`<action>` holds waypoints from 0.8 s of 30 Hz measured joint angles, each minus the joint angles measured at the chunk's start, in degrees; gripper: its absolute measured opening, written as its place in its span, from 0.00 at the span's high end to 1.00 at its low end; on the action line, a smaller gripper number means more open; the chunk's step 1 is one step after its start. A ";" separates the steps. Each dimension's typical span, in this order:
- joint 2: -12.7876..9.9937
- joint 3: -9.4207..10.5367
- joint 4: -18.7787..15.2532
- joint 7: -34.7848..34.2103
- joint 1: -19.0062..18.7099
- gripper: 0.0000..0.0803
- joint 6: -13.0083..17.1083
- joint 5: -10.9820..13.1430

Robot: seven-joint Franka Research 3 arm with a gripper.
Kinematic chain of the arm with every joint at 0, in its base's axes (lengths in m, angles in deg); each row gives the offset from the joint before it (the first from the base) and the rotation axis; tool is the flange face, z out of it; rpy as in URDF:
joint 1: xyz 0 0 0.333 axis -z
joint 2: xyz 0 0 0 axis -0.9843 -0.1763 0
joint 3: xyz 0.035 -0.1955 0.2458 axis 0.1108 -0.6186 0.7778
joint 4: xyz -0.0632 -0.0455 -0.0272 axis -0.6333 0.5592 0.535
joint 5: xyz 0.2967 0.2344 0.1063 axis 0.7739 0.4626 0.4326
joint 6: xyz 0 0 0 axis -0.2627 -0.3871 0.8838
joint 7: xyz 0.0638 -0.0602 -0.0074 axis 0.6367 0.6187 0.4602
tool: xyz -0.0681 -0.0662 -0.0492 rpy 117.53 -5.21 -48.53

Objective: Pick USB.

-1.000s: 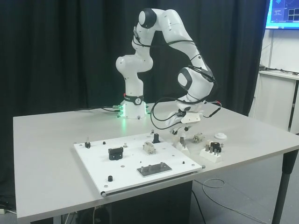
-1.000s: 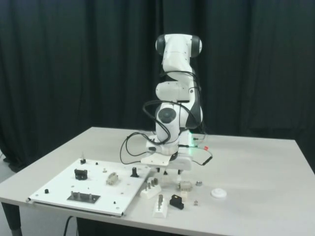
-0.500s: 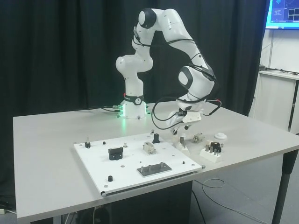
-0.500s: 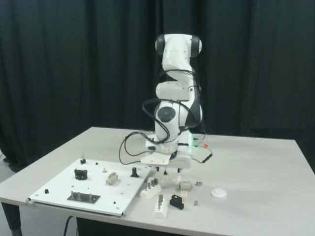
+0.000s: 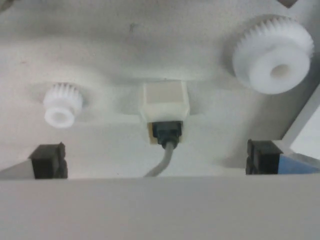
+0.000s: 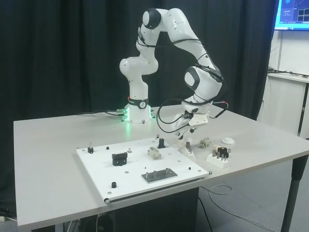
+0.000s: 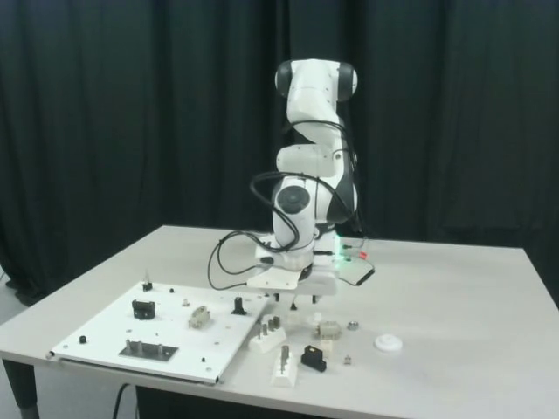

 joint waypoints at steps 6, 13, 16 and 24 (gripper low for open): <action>0.22 0.00 -0.15 0.72 0.29 0.00 -0.23 -0.13; 0.45 0.00 -0.60 1.02 0.37 0.00 -0.17 -0.13; 0.51 0.03 -0.91 1.20 0.37 0.00 0.26 -0.13; 1.20 0.14 -3.36 1.90 0.37 0.00 3.44 -0.14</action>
